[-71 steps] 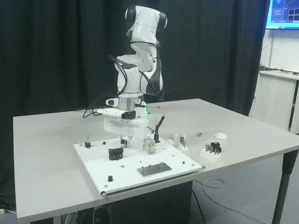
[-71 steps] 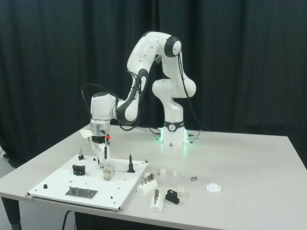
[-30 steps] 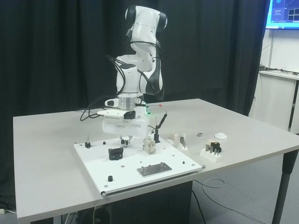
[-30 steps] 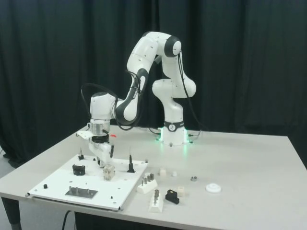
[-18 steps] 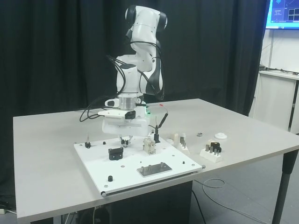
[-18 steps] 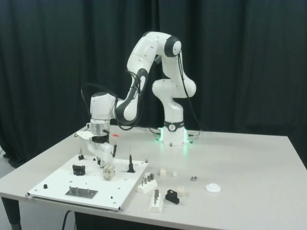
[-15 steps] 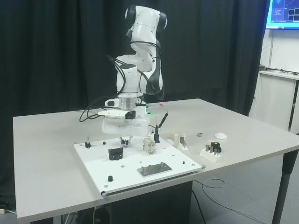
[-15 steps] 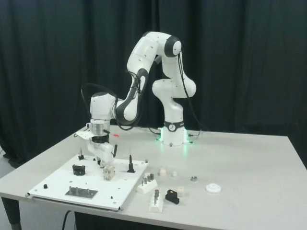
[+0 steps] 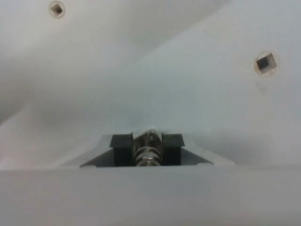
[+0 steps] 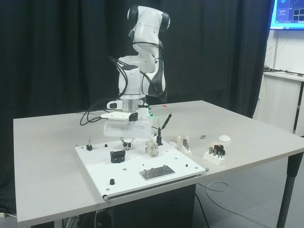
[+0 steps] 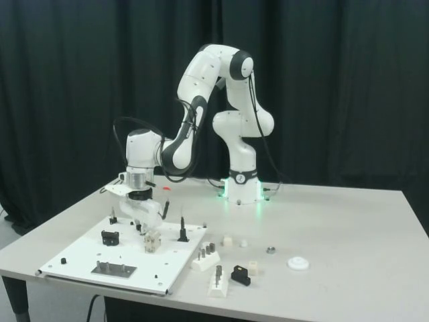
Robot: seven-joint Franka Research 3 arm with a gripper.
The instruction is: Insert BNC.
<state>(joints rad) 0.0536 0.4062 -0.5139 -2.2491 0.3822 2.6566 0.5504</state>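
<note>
On the flat white board [image 10: 137, 168], my gripper [image 9: 147, 149] is closed on the small ribbed metal BNC connector [image 9: 148, 151], low over the board's far part, left of the small pale block fixture [image 10: 151, 147].

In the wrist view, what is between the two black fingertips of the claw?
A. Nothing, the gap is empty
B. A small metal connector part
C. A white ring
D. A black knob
B: in the wrist view a small ribbed metal connector sits between the two black fingertips of the claw, just above the white board; no ring or knob is there.
</note>
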